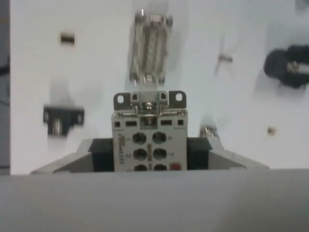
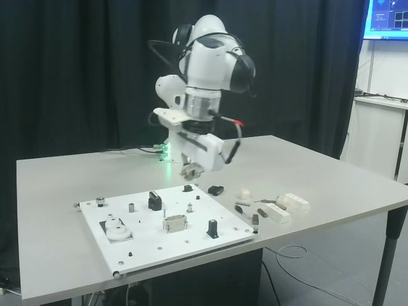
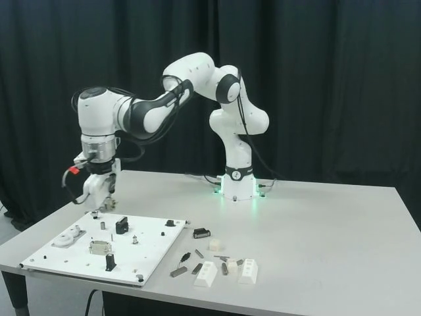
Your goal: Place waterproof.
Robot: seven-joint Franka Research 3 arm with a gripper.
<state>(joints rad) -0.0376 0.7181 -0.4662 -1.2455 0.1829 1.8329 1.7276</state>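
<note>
White board point(image 2: 191, 245) under your gripper point(image 1: 149, 145), which clamps connector point(image 1: 148, 137), held above board. Socket point(image 1: 150, 48) below it, apart. Black plug point(image 1: 288, 65), pegs point(image 1: 225, 58) nearby. Loose parts point(image 2: 284, 207) beside board on table point(image 2: 319, 166).

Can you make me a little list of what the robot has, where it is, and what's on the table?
holding: connector between the gripper fingers
gripper: shut on the connector, above the board
below it: socket on the white board
board also has: black block, small posts, white round part
beside the board: loose white blocks and small pieces on the grey table
arm base: green light
</note>
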